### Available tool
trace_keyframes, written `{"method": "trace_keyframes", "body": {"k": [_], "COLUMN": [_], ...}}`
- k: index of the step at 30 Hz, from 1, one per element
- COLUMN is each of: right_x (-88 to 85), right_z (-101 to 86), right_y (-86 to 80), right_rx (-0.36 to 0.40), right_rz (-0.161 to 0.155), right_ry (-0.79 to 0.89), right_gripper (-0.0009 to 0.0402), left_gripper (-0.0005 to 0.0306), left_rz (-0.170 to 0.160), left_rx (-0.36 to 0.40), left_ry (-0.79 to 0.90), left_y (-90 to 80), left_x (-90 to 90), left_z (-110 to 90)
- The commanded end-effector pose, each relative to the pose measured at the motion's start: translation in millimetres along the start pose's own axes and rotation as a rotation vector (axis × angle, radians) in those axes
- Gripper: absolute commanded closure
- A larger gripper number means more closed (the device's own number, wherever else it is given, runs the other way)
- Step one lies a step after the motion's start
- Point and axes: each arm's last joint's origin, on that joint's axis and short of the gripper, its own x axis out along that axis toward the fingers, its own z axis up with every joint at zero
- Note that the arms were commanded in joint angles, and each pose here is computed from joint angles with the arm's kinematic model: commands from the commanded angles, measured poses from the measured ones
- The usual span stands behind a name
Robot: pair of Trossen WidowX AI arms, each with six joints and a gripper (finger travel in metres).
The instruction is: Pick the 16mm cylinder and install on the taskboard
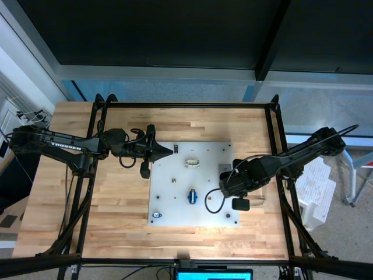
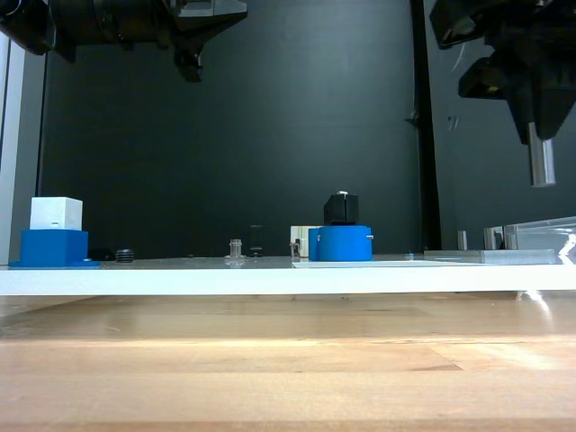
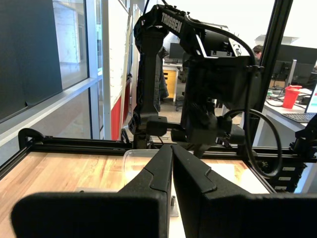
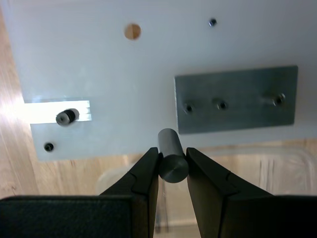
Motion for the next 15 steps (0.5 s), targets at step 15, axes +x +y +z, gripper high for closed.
{"method": "trace_keyframes", "body": {"k": [15], "right_x": [5.7], "right_z": [51.3], "right_y": [19.3], "right_rx": [0.025], "right_rz": [0.006], "right_ry": [-0.022], "right_gripper": [0.0385], "left_gripper": [0.0300], "left_rz": [0.000], "left_rx": [0.000], "left_ry": [0.000], "left_y": [0.0], "left_x": [0.0], "left_z": [0.0]}}
